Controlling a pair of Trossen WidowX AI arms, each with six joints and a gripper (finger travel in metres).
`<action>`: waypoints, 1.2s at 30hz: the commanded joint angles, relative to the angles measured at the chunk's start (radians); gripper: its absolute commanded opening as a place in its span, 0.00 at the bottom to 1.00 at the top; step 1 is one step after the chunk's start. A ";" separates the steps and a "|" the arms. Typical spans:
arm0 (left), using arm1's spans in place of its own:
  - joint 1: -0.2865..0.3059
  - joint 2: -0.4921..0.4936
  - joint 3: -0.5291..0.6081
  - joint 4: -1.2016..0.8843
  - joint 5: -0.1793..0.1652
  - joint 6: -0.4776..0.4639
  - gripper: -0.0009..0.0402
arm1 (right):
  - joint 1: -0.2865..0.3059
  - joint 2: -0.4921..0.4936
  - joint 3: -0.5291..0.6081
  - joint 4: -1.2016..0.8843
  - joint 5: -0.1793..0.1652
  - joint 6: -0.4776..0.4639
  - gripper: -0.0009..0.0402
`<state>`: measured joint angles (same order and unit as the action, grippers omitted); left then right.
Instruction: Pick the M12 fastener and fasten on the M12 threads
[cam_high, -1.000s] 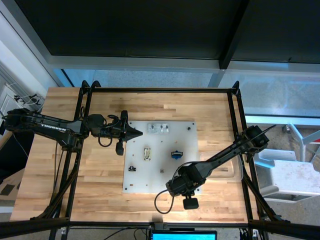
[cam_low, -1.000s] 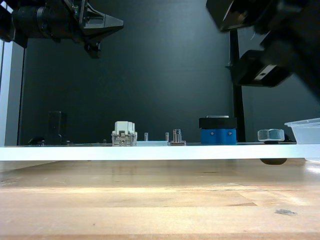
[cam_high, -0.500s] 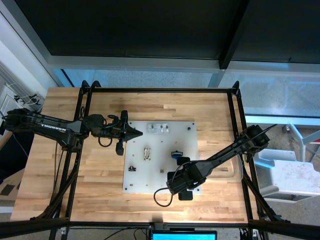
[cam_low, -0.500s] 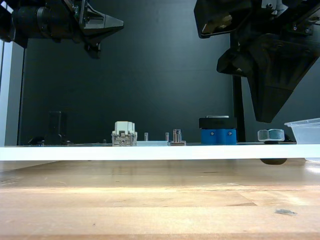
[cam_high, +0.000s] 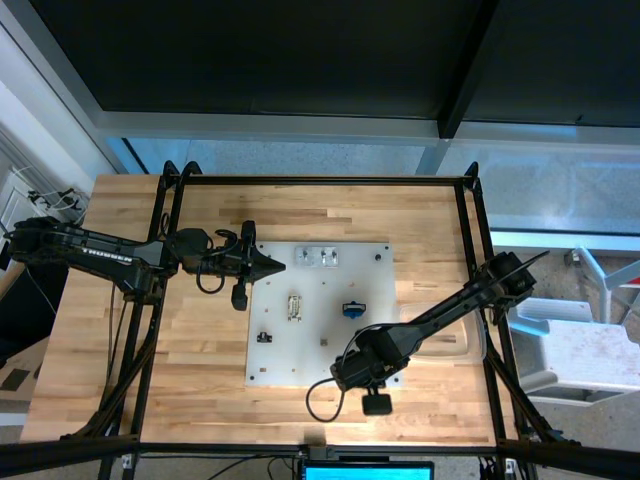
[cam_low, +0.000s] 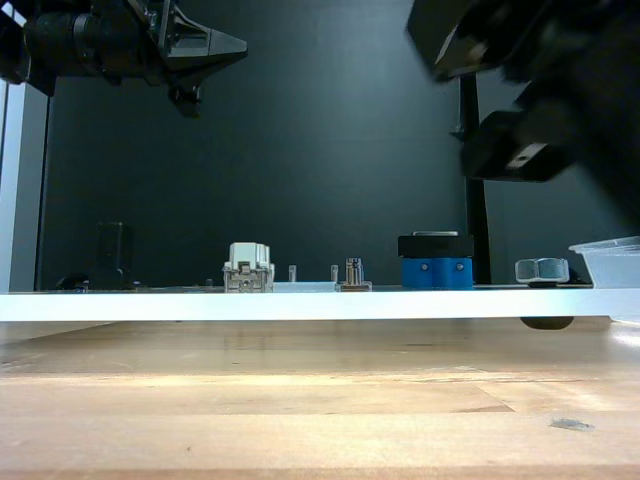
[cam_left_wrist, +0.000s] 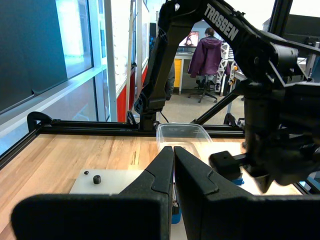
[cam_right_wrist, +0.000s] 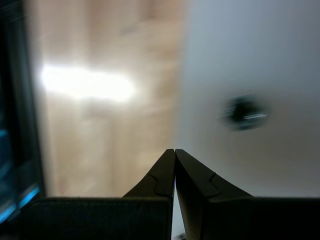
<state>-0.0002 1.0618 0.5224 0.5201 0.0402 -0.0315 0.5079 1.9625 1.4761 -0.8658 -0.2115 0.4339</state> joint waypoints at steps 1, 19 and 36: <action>0.000 0.000 0.000 0.001 0.000 0.000 0.02 | 0.000 -0.009 0.002 -0.008 -0.010 -0.024 0.02; 0.000 0.000 0.000 0.001 0.000 0.000 0.02 | 0.001 0.013 0.001 -0.015 0.344 0.034 0.02; 0.000 0.000 0.000 0.001 0.000 0.000 0.02 | 0.000 -0.009 0.009 -0.038 0.064 -0.020 0.02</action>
<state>-0.0002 1.0618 0.5228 0.5209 0.0402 -0.0319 0.5060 1.9556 1.4857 -0.8944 -0.1753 0.4114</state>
